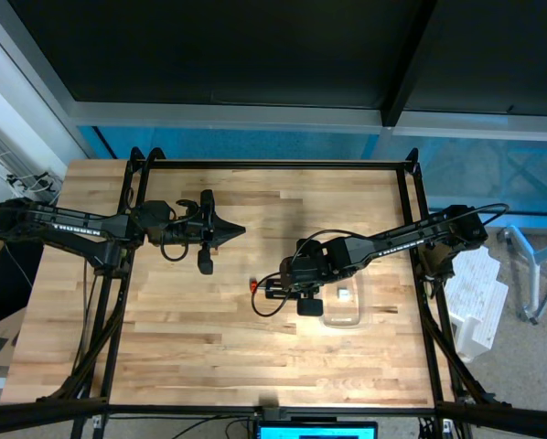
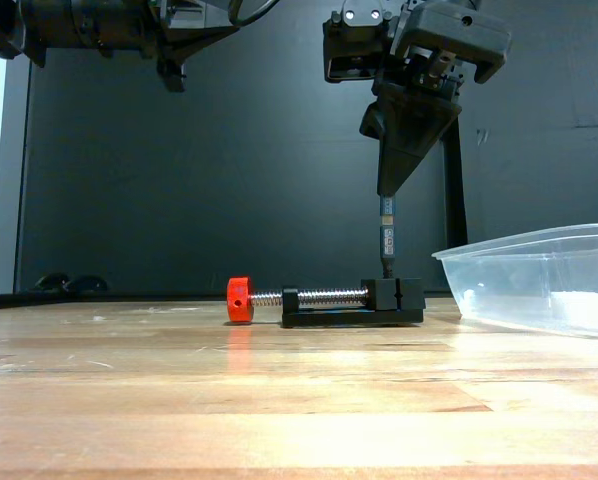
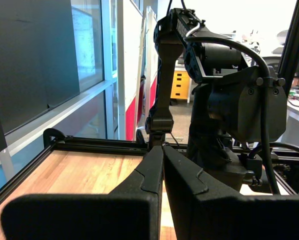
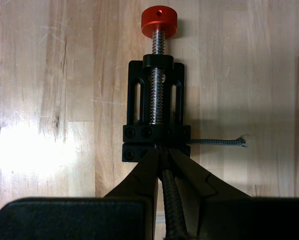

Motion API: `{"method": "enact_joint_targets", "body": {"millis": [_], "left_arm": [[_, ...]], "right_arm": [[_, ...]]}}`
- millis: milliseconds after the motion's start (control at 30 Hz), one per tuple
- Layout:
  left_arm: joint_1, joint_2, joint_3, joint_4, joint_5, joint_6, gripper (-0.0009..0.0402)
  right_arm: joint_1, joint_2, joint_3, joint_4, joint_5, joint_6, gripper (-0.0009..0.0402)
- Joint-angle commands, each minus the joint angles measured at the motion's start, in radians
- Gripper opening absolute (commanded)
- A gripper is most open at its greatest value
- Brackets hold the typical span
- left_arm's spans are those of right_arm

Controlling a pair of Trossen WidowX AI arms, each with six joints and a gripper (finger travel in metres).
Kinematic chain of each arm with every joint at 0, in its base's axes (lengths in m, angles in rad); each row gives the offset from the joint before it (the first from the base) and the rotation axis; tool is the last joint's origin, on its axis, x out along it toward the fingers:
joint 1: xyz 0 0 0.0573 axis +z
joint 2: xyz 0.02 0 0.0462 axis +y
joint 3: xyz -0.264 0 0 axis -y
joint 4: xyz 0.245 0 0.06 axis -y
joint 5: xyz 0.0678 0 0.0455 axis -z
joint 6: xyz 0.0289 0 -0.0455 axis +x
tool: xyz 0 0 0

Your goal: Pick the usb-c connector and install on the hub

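Fingers of right gripper [image 2: 386, 190] pinch thin dark-grey usb-c connector [image 2: 386, 242] upright, tip touching black rectangular red-knobbed hub [image 2: 400, 298]; left gripper [image 1: 240, 230] hangs closed, well apart.

The right arm [image 1: 411, 236] reaches in from its edge, the forearm sloping down to a bent wrist, so the right pincer [image 2: 386, 190] points straight down at the desk [image 2: 279, 400]. Its fingers [image 4: 139, 180] taper to a narrow vee and are pinched onto the usb-c connector [image 2: 386, 238], which hangs just below the tips (its cord [image 4: 170, 205] runs back between the fingers). The left arm [image 1: 63, 224] is stretched out level, high above the desk. The left pincer [image 1: 240, 230] aims sideways toward the right one and is well apart from it, its two fingers [image 3: 144, 175] pressed together.
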Motion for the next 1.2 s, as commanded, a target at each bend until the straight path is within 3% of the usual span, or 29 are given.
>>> {"method": "enact_joint_targets", "body": {"millis": [33,467,567,1200], "left_arm": [[0.0,0.0,0.0,0.0,0.0,0.0,0.0],[0.0,0.0,0.0,0.0,0.0,0.0,0.0],[0.0,0.0,0.0,0.0,0.0,0.0,0.0],[0.0,0.0,0.0,0.0,0.0,0.0,0.0]], "right_arm": [[0.0,0.0,0.0,-0.001,0.002,0.0,0.0],[-0.002,0.0,0.0,-0.002,0.005,0.0,0.0],[-0.002,0.0,0.0,-0.006,0.023,0.001,0.0],[-0.002,-0.001,0.0,-0.002,0.007,0.008,0.0]]}}
